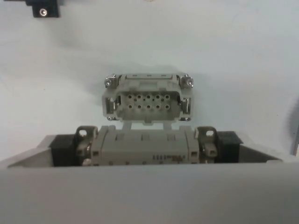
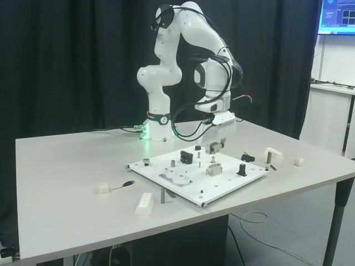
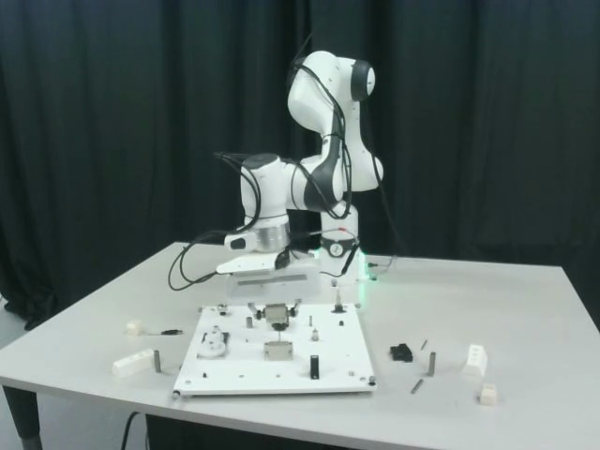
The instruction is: Place waterproof.
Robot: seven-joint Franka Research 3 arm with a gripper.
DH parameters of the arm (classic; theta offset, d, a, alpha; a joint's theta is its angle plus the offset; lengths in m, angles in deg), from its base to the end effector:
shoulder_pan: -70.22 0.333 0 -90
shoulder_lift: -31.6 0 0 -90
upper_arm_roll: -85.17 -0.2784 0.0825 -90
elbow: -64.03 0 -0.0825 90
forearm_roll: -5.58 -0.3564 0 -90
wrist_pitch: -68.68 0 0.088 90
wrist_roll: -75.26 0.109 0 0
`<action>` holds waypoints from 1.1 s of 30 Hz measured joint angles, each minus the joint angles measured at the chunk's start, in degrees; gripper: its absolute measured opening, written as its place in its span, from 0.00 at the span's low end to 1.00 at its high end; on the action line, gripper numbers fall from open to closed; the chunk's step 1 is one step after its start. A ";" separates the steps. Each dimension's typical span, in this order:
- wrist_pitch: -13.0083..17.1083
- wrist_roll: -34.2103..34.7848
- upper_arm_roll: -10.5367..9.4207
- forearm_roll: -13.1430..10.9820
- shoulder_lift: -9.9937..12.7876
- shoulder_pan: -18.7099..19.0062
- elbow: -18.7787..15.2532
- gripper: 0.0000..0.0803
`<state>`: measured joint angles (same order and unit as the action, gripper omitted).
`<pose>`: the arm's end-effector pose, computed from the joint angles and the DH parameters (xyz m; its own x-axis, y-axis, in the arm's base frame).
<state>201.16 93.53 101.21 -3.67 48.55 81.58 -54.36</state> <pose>0.5511 -0.0402 0.2726 0.8761 -0.4801 -0.0453 -0.4813 -0.8763 -0.0212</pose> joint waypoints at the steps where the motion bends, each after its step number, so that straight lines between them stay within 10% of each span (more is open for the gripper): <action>1: 0.00 0.00 0.00 0.02 0.00 0.00 0.00 0.77; 33: 3.92 13.26 -5.64 -3.31 1.98 9.06 1.00 0.77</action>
<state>205.08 106.79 95.57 -6.98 50.53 90.64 -53.36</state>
